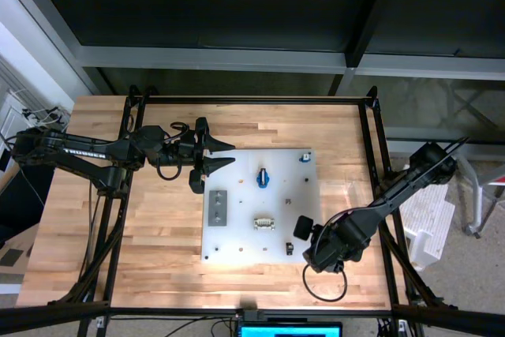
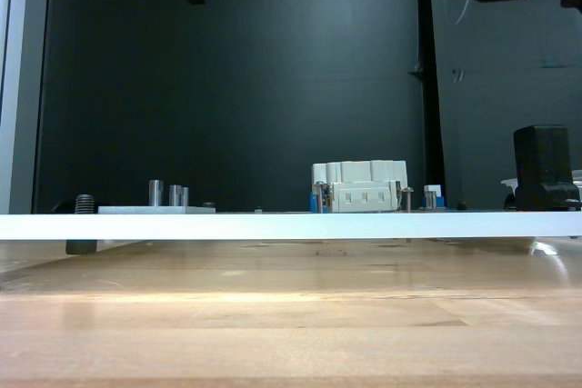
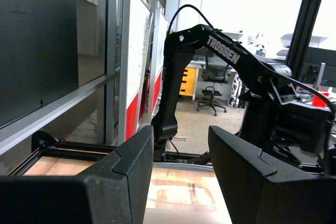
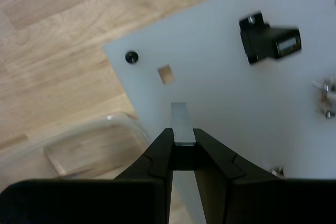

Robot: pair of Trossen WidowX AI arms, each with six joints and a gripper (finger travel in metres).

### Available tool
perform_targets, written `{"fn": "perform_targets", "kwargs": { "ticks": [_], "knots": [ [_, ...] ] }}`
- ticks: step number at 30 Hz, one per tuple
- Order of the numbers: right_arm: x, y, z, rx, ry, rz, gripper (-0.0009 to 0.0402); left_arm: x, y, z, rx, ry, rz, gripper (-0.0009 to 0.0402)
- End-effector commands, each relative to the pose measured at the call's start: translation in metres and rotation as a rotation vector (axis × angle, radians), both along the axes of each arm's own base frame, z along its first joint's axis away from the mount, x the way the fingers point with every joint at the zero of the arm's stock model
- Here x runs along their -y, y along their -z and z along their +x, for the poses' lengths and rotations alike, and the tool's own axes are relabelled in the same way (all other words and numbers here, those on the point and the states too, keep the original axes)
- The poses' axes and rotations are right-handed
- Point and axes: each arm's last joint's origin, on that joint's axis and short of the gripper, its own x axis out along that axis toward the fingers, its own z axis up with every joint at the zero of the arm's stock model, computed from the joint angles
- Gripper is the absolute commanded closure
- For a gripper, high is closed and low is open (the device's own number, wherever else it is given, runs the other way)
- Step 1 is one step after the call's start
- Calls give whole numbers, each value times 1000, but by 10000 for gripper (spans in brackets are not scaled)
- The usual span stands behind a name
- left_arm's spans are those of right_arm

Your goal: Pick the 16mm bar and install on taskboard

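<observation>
Our right end effector (image 4: 182,136) pinches the stiff, likely slick 16mm bar (image 4: 179,121) above the taskboard (image 4: 220,93). Our left end effector (image 1: 229,154) gapes open beside it

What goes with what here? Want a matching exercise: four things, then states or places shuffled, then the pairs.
1. 16mm bar
2. left gripper
3. right gripper
4. square hole in the taskboard

A. empty
B. open, raised at the taskboard's far left corner
C. held between fingers, clear of the taskboard
D. shut, over the taskboard's near right part

Pairs: 1-C, 2-B, 3-D, 4-A
</observation>
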Motion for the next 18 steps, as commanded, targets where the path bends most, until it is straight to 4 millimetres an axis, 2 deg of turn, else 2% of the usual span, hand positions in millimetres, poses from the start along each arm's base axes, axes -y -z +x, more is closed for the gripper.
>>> {"fn": "perform_targets", "kwargs": {
  "ticks": [1, 10, 18],
  "knots": [
    [-4, 3, 4, -11, -35, -8, 393, 0, 0, 0, 0, 0, 0, 253],
    [-11, 14, 5, -62, -212, -14, 393, 0, 0, 0, 1, 0, 0, 253],
    [-14, 22, 9, -89, -301, -22, 393, 0, 0, 0, 1, 0, 0, 253]
  ]
}}
